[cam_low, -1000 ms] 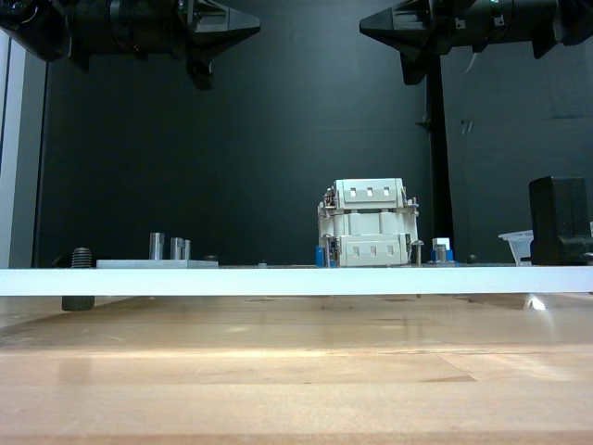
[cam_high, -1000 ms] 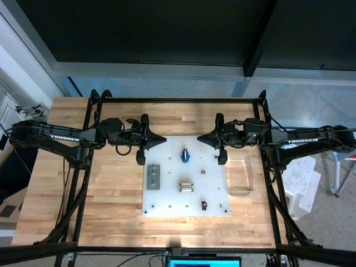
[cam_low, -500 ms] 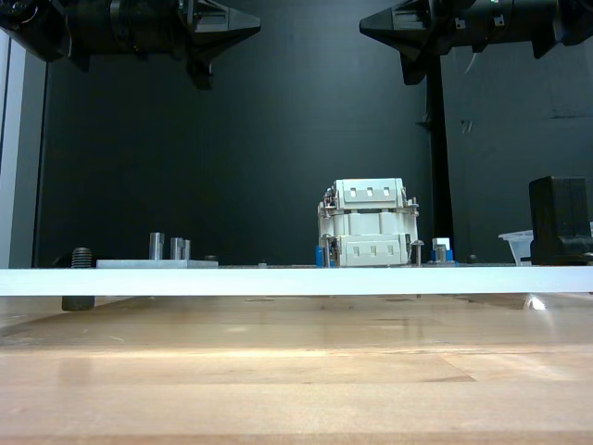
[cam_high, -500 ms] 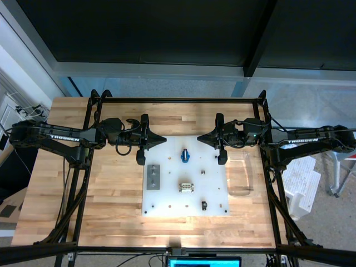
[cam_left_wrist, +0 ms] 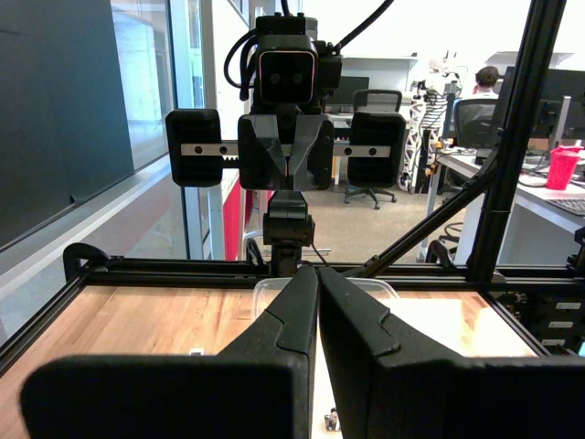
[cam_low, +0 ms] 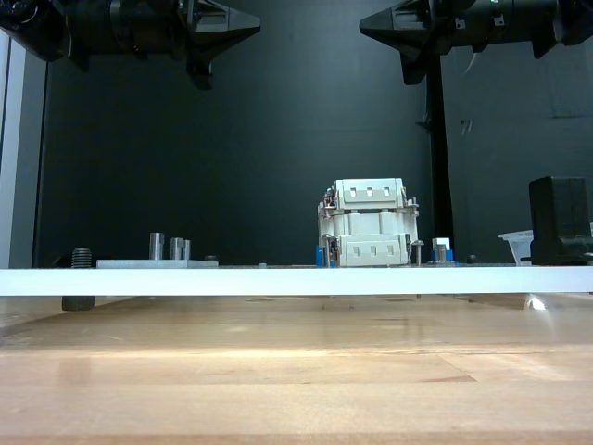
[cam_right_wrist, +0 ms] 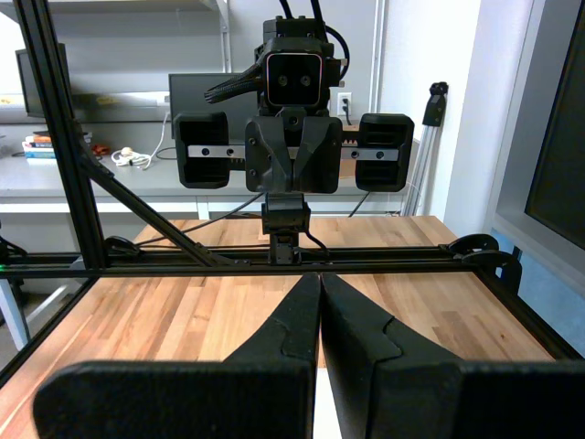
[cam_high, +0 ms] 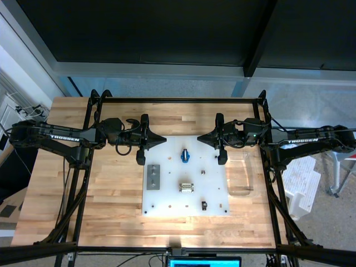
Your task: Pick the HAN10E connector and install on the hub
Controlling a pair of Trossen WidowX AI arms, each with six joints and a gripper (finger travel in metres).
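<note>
On the white board (cam_high: 167, 207) stands one pale beige two-tier stack. In the low view its upper tier, the HAN10E connector (cam_low: 369, 194), sits on the lower tier, the hub (cam_low: 371, 248). From above they read as one small block (cam_high: 186, 187). My left gripper (cam_high: 165, 139) hovers high over the board's far left corner, shut and empty, its fingertips (cam_left_wrist: 309, 274) pressed together. My right gripper (cam_high: 198, 139) faces it from the far right, also shut and empty, with its fingertips (cam_right_wrist: 329, 280) closed. Both are well above and behind the stack.
A blue knob (cam_high: 185, 155) stands behind the stack and a grey metal block (cam_high: 152, 177) with pegs lies to its left. A small black part (cam_high: 204, 206) sits near the board's front. A clear plastic container (cam_high: 240, 178) lies right of the board. A black frame rings the table.
</note>
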